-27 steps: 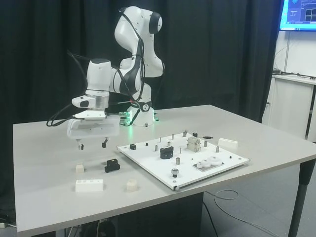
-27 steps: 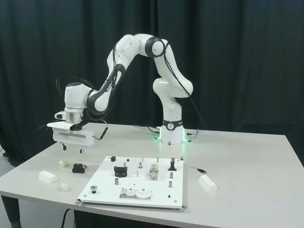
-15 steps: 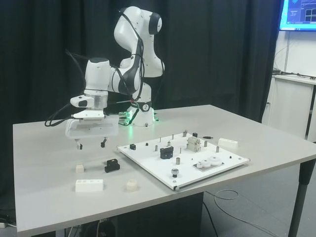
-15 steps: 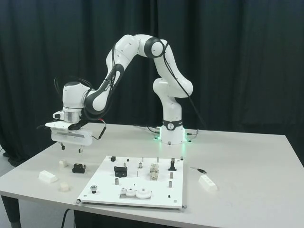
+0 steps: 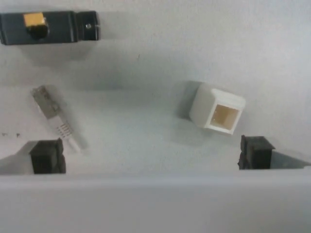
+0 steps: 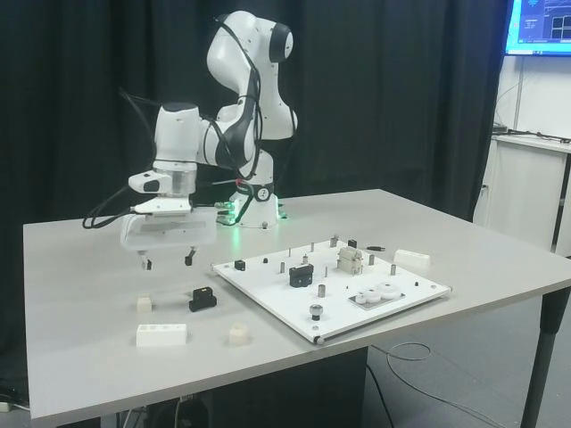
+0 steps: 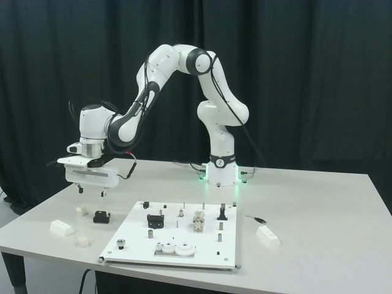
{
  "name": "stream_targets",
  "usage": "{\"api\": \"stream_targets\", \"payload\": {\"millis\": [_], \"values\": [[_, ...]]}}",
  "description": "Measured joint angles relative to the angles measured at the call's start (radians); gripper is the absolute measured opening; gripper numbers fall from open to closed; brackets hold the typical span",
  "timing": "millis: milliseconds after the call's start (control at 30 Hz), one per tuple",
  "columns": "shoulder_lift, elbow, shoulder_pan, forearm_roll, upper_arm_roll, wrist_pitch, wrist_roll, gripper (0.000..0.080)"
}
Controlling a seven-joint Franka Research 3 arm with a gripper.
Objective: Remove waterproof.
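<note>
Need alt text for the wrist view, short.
Looking down past two black fingertips, set wide apart with nothing between them, at a grey table. On it lie a small white cube with a square socket, a pale cable plug and a black block.

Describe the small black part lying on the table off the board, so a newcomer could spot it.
Start at the white board on the grey table; just off its edge on the gripper's side lie four loose parts. The black part lies nearest the board. It is the only black one; the other three are white blocks.
</note>
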Motion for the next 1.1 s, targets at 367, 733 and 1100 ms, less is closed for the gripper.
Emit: {"api": "stream_targets", "payload": {"millis": [367, 733, 1100], "values": [[0.000, 0.031, 0.004, 0.027, 0.002, -0.023, -0.003, 0.0800], [0.000, 0.082, 0.005, 0.060, 0.002, -0.095, -0.003, 0.0800], [0.000, 0.092, 0.010, 0.095, 0.006, -0.125, -0.055, 0.0800]]}}
